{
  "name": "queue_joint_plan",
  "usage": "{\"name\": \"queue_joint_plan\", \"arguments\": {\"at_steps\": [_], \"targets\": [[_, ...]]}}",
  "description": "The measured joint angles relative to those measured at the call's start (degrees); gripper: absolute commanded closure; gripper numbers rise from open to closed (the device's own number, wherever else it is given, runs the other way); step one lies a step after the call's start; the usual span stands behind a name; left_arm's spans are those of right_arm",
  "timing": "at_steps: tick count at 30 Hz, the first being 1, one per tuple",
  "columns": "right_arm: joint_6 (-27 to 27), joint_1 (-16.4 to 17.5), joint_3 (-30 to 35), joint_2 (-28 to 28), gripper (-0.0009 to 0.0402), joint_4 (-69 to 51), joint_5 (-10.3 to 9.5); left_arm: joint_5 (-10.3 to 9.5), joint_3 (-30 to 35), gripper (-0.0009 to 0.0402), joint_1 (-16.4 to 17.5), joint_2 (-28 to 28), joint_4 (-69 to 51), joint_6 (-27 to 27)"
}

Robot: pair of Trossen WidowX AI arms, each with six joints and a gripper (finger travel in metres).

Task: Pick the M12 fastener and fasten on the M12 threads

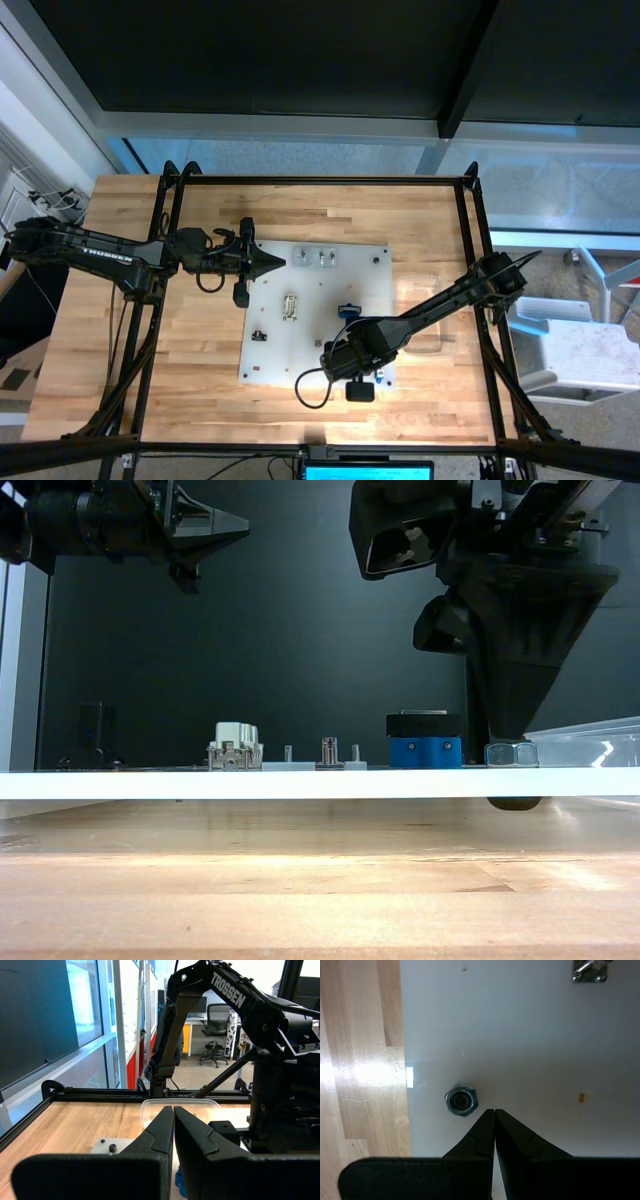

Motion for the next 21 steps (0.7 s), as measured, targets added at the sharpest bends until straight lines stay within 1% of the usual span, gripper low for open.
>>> {"name": "queue_joint_plan", "arguments": {"at_steps": [8, 9, 11, 12, 13, 14, 15, 16, 17, 18, 21], "targets": [[0.4, 0.0, -0.5, 0.8, 0.0393, 1.4, -0.28, 0.00, 0.0, 0.0393, 0.0, 0.0, 0.0, 0.0], [0.4, 0.1, -0.5, 0.8, 0.0393, 1.6, -0.87, 0.00, 0.0, 0.0393, 0.0, 0.0, 0.0, 0.0], [0.4, 0.0, -0.5, 0.8, 0.0393, 1.8, -3.21, 0.00, 0.0, 0.0393, 0.0, 0.0, 0.0, 0.0], [0.3, 0.0, -0.5, 0.8, 0.0393, 1.9, -5.57, 0.00, 0.0, 0.0393, 0.0, 0.0, 0.0, 0.0], [-0.4, -0.2, -0.5, 0.8, 0.0393, 2.4, -8.81, 0.00, 0.0, 0.0393, 0.0, 0.0, 0.0, 0.0], [-1.2, -0.2, -0.5, 0.7, 0.0393, 3.1, -12.50, 0.00, 0.0, 0.0393, 0.0, 0.0, 0.0, 0.0], [-2.1, 0.0, -0.5, 0.6, 0.0393, 3.1, -15.65, 0.00, 0.0, 0.0393, 0.0, 0.0, 0.0, 0.0], [-2.7, 0.1, -0.5, 0.4, 0.0393, 2.7, -18.03, 0.00, 0.0, 0.0393, 0.0, 0.0, 0.0, 0.0], [-3.1, 0.2, -0.5, 0.3, 0.0393, 2.6, -19.52, 0.00, 0.0, 0.0393, 0.0, 0.0, 0.0, 0.0], [-3.1, 0.2, -0.5, 0.1, 0.0393, 2.6, -20.06, 0.00, 0.0, 0.0393, 0.0, 0.0, 0.0, 0.0], [-3.2, 0.0, -0.5, 0.0, 0.0393, 2.4, -19.23, 0.00, 0.0, 0.0393, 0.0, 0.0, 0.0, 0.0]]}}
